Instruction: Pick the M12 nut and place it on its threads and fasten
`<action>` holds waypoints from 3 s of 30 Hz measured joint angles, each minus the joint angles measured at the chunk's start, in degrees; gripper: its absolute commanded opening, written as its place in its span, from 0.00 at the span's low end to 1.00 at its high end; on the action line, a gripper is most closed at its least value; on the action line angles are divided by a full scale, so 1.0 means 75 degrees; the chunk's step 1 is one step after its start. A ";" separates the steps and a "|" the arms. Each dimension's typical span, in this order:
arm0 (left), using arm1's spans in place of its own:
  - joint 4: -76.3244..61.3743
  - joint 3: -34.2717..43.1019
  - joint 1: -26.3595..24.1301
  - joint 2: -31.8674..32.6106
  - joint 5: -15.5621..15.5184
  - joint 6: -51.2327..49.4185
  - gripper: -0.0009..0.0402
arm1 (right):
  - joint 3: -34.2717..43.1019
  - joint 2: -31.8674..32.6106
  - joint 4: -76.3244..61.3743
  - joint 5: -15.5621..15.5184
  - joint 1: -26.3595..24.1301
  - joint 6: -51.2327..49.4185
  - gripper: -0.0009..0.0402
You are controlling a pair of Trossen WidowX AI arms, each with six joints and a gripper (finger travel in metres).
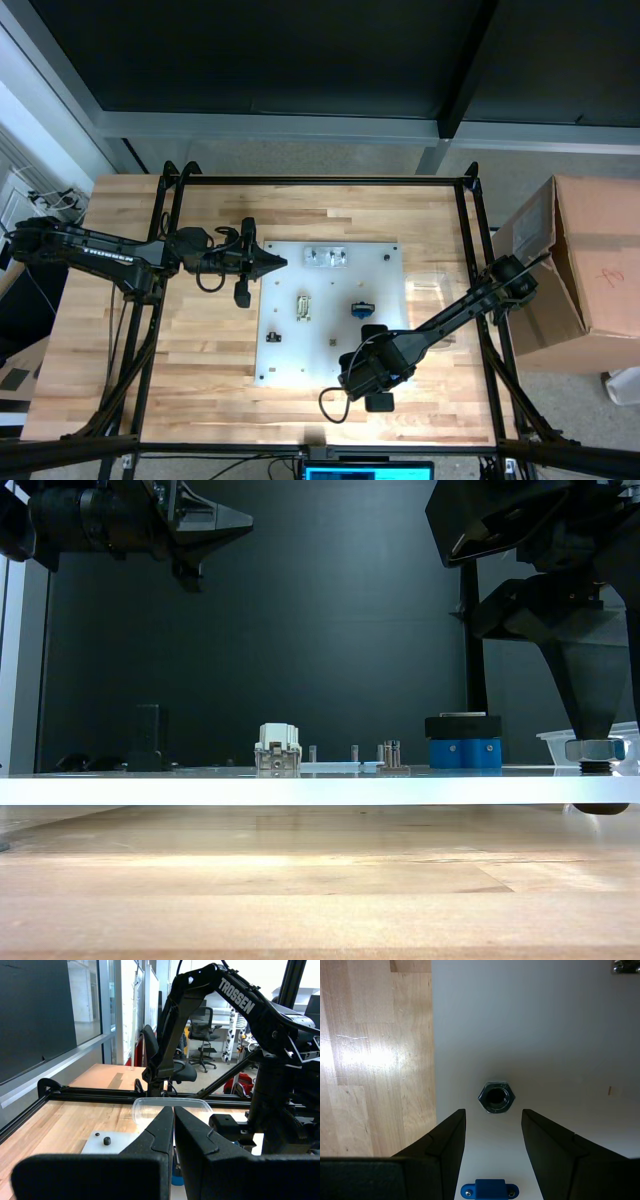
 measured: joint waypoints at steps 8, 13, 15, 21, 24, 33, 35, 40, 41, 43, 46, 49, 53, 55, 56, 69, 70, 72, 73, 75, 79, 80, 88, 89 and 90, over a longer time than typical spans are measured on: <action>0.0000 0.0000 0.0000 -0.0003 0.0000 0.0000 0.02 | -0.0003 0.0000 -0.0076 0.0000 0.0000 -0.0143 0.39; 0.0000 0.0000 0.0000 0.0000 0.0000 0.0000 0.02 | -0.0006 -0.0184 -0.0405 0.0000 -0.0035 -0.0548 0.37; 0.0000 0.0000 0.0000 0.0000 0.0000 0.0003 0.02 | -0.0003 -0.0277 -0.0527 0.0000 -0.0073 -0.0679 0.32; 0.0000 0.0000 0.0000 -0.0003 0.0000 0.0003 0.02 | 0.0006 -0.0353 -0.0577 0.0003 -0.0175 -0.0731 0.07; 0.0000 0.0000 0.0000 0.0000 0.0000 0.0000 0.02 | -0.0012 -0.0353 -0.0487 0.0029 -0.0192 -0.0746 0.03; 0.0000 0.0000 0.0000 0.0000 0.0000 0.0003 0.02 | -0.0096 -0.0178 -0.0195 0.0405 -0.0192 -0.0726 0.02; 0.0000 0.0000 0.0000 0.0000 0.0000 0.0003 0.02 | -0.0105 -0.0143 -0.0134 0.0405 -0.0192 -0.0729 0.02; 0.0000 0.0000 0.0000 0.0000 0.0000 0.0003 0.02 | -0.0119 -0.0128 -0.0134 0.0405 -0.0187 -0.0734 0.02; 0.0000 0.0000 0.0000 0.0000 0.0000 0.0003 0.02 | -0.0119 -0.0128 -0.0134 0.0405 -0.0187 -0.0734 0.02; 0.0000 0.0000 0.0000 -0.0003 -0.0003 0.0000 0.02 | -0.0134 -0.0125 -0.0140 0.0405 -0.0187 -0.0734 0.02; 0.0000 0.0000 0.0000 0.0000 -0.0003 0.0000 0.02 | -0.0181 -0.0125 -0.0140 0.0399 -0.0178 -0.0726 0.02; 0.0000 0.0000 0.0000 0.0000 0.0000 0.0003 0.02 | -0.0271 -0.0125 -0.0146 0.0373 -0.0157 -0.0723 0.02; 0.0000 0.0000 0.0000 0.0000 -0.0003 0.0000 0.02 | -0.0376 -0.0143 -0.0140 0.0344 -0.0128 -0.0717 0.02; 0.0000 0.0000 0.0000 -0.0003 0.0000 0.0000 0.02 | -0.0393 -0.0175 -0.0146 0.0341 -0.0114 -0.0717 0.02; 0.0000 0.0000 0.0000 -0.0003 -0.0003 0.0003 0.02 | -0.0393 -0.0195 -0.0137 0.0338 -0.0105 -0.0717 0.02; 0.0000 0.0000 0.0000 -0.0003 0.0000 0.0000 0.02 | -0.0536 -0.0210 0.0347 -0.0580 -0.0009 -0.0510 0.02; 0.0000 0.0000 0.0000 0.0000 0.0000 0.0000 0.02 | -0.0580 -0.0210 0.0458 -0.0868 -0.0006 -0.0513 0.02; 0.0000 0.0000 0.0000 0.0000 -0.0003 0.0000 0.02 | -0.0667 -0.0210 0.0609 -0.1081 0.0012 -0.0513 0.02; 0.0000 0.0000 0.0000 0.0000 0.0000 0.0000 0.02 | -0.0705 -0.0210 0.0685 -0.1096 0.0020 -0.0513 0.02; 0.0000 0.0000 0.0000 -0.0003 -0.0003 0.0003 0.02 | -0.0734 -0.0210 0.0755 -0.1119 0.0032 -0.0513 0.02; 0.0000 0.0000 0.0000 0.0000 -0.0003 0.0000 0.02 | -0.0746 -0.0210 0.0816 -0.1241 0.0044 -0.0510 0.02; 0.0000 0.0000 0.0000 0.0000 0.0000 0.0003 0.02 | -0.0746 -0.0210 0.0816 -0.1247 0.0050 -0.0510 0.02; 0.0000 0.0000 0.0000 0.0000 -0.0003 0.0000 0.02 | -0.0746 -0.0210 0.0816 -0.1285 0.0055 -0.0510 0.02; 0.0000 0.0000 0.0000 0.0000 -0.0003 0.0003 0.02 | -0.0746 -0.0210 0.0816 -0.1276 0.0055 -0.0510 0.02; 0.0000 0.0000 0.0000 -0.0003 -0.0003 0.0000 0.02 | -0.0746 -0.0210 0.0819 -0.1268 0.0055 -0.0510 0.02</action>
